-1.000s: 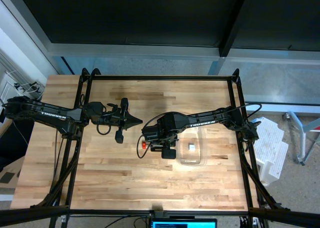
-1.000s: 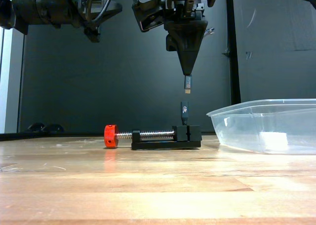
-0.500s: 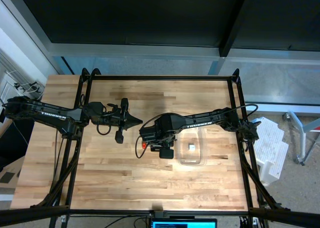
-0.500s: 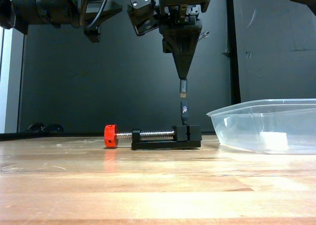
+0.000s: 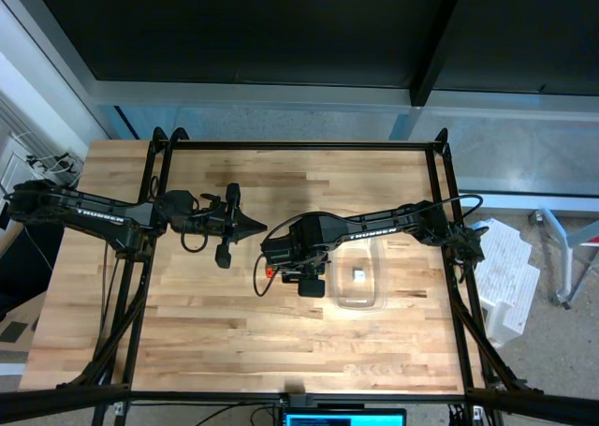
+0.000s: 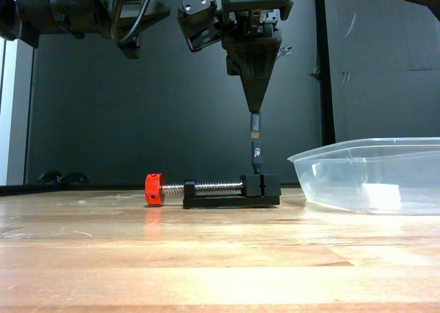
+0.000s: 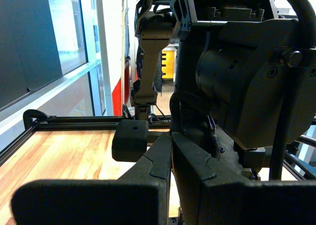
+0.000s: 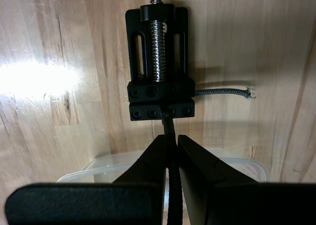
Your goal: Pick the USB-C connector and install on taskboard
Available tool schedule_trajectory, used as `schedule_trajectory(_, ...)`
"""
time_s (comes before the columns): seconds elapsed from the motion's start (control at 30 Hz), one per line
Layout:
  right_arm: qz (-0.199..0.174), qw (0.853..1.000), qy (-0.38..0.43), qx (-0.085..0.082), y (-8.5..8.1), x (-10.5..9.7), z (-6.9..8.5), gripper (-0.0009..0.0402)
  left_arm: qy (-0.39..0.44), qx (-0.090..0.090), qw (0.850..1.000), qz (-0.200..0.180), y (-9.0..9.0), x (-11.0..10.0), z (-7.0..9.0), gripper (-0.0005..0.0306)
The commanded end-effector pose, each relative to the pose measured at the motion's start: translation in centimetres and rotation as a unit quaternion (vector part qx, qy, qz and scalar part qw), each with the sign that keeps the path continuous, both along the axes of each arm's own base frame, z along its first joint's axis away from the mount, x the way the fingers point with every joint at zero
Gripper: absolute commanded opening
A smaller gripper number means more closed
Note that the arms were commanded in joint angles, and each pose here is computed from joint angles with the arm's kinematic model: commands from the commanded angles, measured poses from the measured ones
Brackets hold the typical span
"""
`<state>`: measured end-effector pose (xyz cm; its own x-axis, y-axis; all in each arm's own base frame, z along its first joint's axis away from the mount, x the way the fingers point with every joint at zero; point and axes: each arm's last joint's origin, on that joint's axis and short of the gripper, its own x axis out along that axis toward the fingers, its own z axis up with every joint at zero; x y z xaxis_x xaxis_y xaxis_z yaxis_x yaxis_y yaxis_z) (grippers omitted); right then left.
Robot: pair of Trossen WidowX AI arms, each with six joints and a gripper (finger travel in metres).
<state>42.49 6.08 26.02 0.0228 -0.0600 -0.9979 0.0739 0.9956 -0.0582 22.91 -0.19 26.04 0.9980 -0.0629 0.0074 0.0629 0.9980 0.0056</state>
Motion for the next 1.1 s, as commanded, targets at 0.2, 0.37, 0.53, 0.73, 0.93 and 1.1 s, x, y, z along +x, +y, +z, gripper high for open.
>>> schedule_trajectory(0.2, 0.0, 1.0, 0.002, 0.001, 0.02, 0.0, -0.35, -0.0001, 0.0, 0.0, 1.0, 0.0, 0.0, 0.0, 0.02, 0.0)
schedule_trajectory(0.37, 0.0, 1.0, 0.001, 0.0, 0.01, 0.02, -0.35, 0.0, 0.0, 0.0, 1.0, 0.0, 0.0, 0.0, 0.01, 0.0)
schedule_trajectory(0.53, 0.001, 1.0, 0.002, 0.001, 0.02, 0.0, -0.36, -0.0001, 0.0, 0.0, 1.0, 0.0, 0.0, 0.0, 0.01, 0.0)
schedule_trajectory(0.73, 0.0, 1.0, 0.006, 0.0, 0.02, -0.03, -0.64, 0.0, 0.0, 0.0, 1.0, 0.0, 0.0, 0.0, 0.01, 0.0)
schedule_trajectory(0.93, 0.0, 1.0, 0.006, 0.0, 0.02, -0.03, -0.68, 0.0, 0.0, 0.0, 1.0, 0.0, 0.0, 0.0, 0.02, 0.0)
schedule_trajectory(1.1, 0.002, 1.0, 0.006, 0.0, 0.02, 0.0, -0.75, 0.0, 0.0, 0.0, 1.0, 0.0, 0.0, 0.0, 0.02, 0.0)
